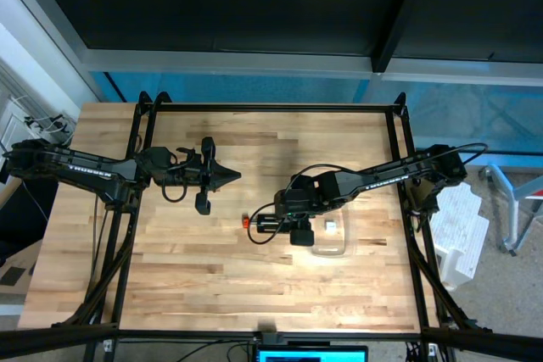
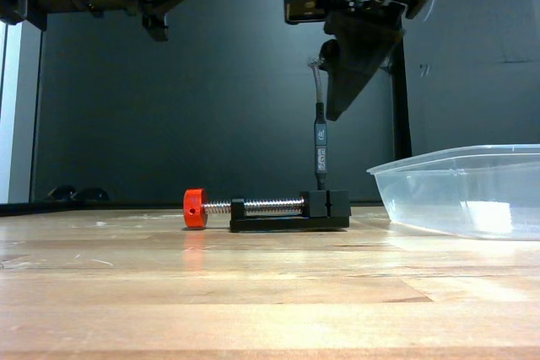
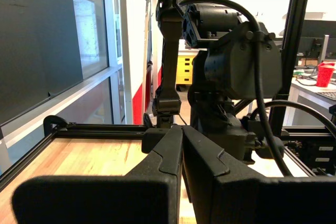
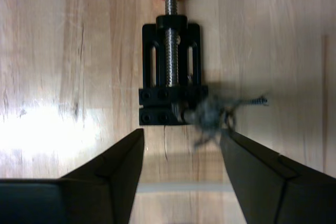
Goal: Pick the usb-c connector and install on the hub
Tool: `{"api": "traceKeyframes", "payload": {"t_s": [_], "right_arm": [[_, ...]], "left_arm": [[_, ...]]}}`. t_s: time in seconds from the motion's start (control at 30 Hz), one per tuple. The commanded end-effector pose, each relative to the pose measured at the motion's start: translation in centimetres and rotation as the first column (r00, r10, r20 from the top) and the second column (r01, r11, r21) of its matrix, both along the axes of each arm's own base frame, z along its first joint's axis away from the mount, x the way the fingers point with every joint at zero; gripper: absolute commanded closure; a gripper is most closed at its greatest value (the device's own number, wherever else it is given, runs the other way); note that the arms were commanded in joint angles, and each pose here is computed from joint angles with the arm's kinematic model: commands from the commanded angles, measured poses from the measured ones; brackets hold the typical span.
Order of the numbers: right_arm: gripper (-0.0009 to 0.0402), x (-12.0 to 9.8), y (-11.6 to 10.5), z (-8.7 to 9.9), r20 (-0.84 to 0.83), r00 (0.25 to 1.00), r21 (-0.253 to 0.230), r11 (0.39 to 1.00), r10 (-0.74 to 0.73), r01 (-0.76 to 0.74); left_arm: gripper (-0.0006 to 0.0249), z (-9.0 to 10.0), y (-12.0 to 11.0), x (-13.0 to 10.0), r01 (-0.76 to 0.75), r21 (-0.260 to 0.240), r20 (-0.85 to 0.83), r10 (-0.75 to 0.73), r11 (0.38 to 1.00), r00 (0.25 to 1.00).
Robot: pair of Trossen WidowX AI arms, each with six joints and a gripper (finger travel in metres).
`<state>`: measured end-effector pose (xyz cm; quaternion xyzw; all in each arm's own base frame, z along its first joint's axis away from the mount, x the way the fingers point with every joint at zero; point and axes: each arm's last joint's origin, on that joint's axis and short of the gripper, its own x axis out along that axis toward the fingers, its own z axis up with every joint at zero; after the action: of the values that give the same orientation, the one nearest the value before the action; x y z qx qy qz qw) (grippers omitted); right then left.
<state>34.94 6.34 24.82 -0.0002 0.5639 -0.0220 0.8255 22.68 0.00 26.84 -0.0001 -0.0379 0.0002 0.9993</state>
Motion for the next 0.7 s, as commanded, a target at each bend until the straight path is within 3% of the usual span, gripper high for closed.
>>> {"api": "traceKeyframes", "payload": {"t_s": [0.03,0.27,0.7], "right_arm": [[0.0153,-1.0,-0.1,0.7,0.021,1.000,0.003,1.000,0.001,-0.001],[0.0142,-2.1,-0.4,1.1,0.035,0.999,-0.002,1.000,-0.001,0.001],[0.0142,-2.2,-0.4,1.4,0.060,0.998,0.000,1.000,0.007,-0.007]], "left_arm": [[0.0243,0.0,0.0,0.0,0.000,0.000,0.000,0.000,1.000,1.000],[0.0243,0.0,0.0,0.0,0.000,0.000,0.000,0.000,1.000,1.000],[0.0243,0.0,0.0,0.0,0.000,0.000,0.000,0.000,1.000,1.000]]}}
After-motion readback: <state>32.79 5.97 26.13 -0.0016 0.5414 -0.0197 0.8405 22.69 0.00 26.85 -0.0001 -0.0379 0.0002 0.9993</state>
